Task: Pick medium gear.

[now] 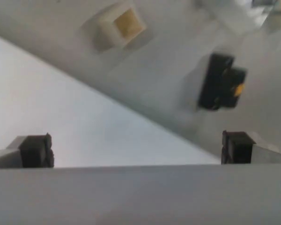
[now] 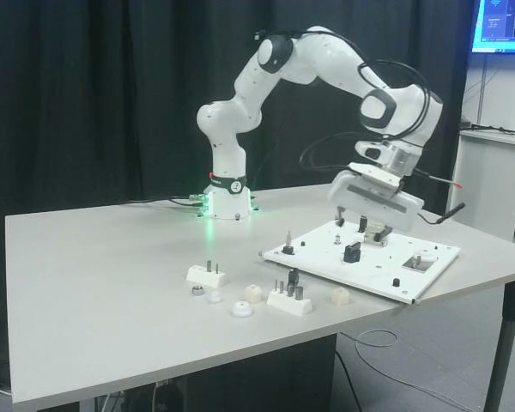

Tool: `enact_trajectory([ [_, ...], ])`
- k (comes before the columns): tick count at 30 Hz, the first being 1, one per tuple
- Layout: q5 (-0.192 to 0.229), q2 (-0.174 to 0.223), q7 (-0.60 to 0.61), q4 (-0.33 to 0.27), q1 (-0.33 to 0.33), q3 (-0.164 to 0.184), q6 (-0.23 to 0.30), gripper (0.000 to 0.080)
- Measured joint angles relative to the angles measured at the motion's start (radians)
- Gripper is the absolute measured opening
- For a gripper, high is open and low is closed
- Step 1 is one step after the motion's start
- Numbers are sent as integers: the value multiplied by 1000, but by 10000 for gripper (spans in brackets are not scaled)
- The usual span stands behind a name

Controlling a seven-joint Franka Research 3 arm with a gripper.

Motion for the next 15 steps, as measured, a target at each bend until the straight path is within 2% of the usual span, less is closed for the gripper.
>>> enact_trajectory([
  [6, -65, -31, -124, -11, -156, 140, 0, 800],
  [9, -79, -40, -174, -16, -223, 193, 2, 800],
  [12, -81, -42, -229, -16, -272, 221, 4, 800],
  [15, -81, -42, -282, -17, -297, 225, 5, 800],
])
